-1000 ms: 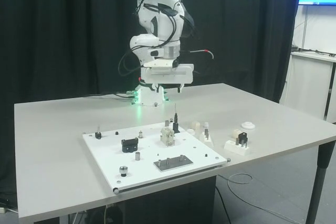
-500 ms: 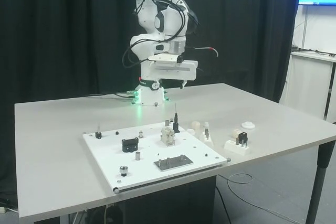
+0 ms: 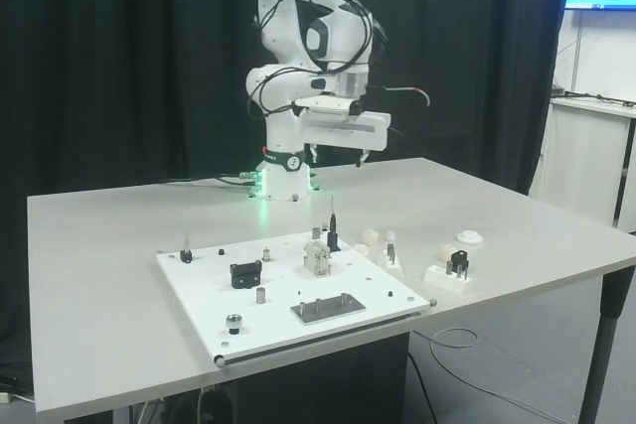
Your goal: Pick square peg 3.
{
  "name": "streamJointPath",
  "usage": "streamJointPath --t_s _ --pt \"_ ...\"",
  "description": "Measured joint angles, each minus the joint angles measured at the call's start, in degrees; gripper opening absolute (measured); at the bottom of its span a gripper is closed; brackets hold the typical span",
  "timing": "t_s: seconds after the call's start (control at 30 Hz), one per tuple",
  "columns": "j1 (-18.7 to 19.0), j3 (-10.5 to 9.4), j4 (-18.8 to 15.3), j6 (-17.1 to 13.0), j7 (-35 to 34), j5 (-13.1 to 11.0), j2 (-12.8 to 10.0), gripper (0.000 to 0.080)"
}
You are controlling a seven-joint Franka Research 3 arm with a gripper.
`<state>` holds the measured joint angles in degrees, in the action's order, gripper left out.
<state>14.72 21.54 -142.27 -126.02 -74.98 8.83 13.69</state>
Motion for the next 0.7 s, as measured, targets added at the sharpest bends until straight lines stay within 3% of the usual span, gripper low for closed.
streamJointPath --t_s 0.43,0.7 --pt "0.1 -4.23 2.7 -9.5 -6.1 -0.3 -6.8 0.0800" --pt "0.1 -5.11 6.3 -12.3 -7.3 -0.3 -12.0 0.0800"
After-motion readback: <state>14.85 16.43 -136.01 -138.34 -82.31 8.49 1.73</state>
